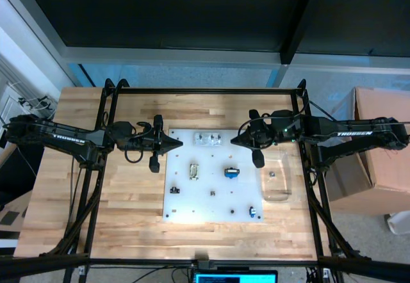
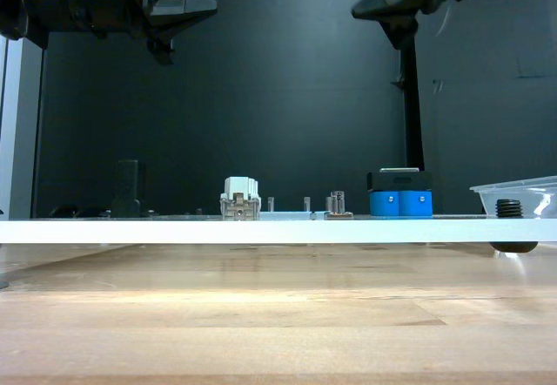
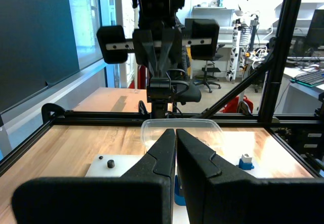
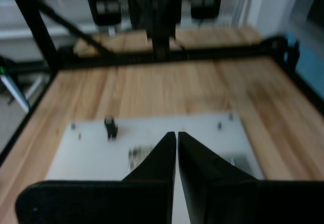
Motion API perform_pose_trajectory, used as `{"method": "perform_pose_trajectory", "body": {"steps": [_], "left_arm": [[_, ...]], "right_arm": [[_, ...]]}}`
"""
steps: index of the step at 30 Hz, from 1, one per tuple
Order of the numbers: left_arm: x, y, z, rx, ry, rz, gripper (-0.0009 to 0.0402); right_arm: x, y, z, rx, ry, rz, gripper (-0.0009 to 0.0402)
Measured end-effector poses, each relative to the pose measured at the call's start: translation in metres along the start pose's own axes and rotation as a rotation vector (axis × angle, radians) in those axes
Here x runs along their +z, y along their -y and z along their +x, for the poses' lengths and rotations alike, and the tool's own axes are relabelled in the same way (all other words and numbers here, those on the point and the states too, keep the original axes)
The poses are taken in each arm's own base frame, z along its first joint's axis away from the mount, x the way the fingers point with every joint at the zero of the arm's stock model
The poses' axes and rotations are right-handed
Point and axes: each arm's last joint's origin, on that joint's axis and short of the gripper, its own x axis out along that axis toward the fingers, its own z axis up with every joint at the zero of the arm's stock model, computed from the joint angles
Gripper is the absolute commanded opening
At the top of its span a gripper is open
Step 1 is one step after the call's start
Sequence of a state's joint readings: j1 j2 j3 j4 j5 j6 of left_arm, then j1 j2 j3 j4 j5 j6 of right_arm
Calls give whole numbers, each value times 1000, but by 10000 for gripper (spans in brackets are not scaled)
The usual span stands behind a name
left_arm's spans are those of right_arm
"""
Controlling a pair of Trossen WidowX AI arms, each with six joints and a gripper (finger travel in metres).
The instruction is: Unfasten the M12 nut and place it in the container
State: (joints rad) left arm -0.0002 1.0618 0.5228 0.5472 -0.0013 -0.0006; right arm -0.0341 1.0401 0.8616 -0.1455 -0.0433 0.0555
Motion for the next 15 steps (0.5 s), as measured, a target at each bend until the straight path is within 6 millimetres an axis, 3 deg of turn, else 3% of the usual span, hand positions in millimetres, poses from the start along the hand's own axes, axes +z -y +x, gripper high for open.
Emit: {"method": "perform_pose_trajectory", "body": {"steps": [8,15], "left_arm": [[0,0,0,0,0,0,0],[0,0,0,0,0,0,0]], "right_arm": [[-14,2,4,38,284,-63,0],[-39,5,4,-9,319,-54,0]]}}
